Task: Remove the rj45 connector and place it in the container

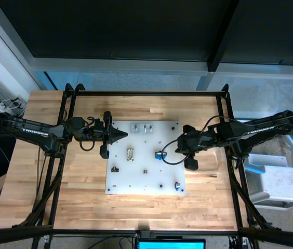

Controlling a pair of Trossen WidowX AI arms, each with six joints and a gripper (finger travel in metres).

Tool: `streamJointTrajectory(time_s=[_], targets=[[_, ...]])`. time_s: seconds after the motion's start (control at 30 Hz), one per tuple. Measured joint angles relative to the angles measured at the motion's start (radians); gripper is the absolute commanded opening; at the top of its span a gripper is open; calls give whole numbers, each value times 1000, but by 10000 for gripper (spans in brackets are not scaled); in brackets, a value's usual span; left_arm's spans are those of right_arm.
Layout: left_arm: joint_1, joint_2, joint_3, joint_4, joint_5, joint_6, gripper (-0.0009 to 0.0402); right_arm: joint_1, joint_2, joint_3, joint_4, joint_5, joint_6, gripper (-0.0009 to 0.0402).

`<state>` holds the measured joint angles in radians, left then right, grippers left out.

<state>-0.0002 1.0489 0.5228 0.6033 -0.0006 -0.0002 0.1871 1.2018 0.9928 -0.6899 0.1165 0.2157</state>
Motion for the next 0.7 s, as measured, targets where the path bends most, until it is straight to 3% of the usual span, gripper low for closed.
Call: streamJointTrajectory(time_s=[0.13, 0.37, 0.7], targets=[[0, 0, 0, 0, 0, 0, 0, 40, 12, 0, -25, 5, 31, 0], [0, 0, 0, 0, 0, 0, 0, 137, 18, 10, -119, 75, 115, 0], [0, 0, 0, 0, 0, 0, 0, 262, 51, 10, -138, 76, 225, 0]])
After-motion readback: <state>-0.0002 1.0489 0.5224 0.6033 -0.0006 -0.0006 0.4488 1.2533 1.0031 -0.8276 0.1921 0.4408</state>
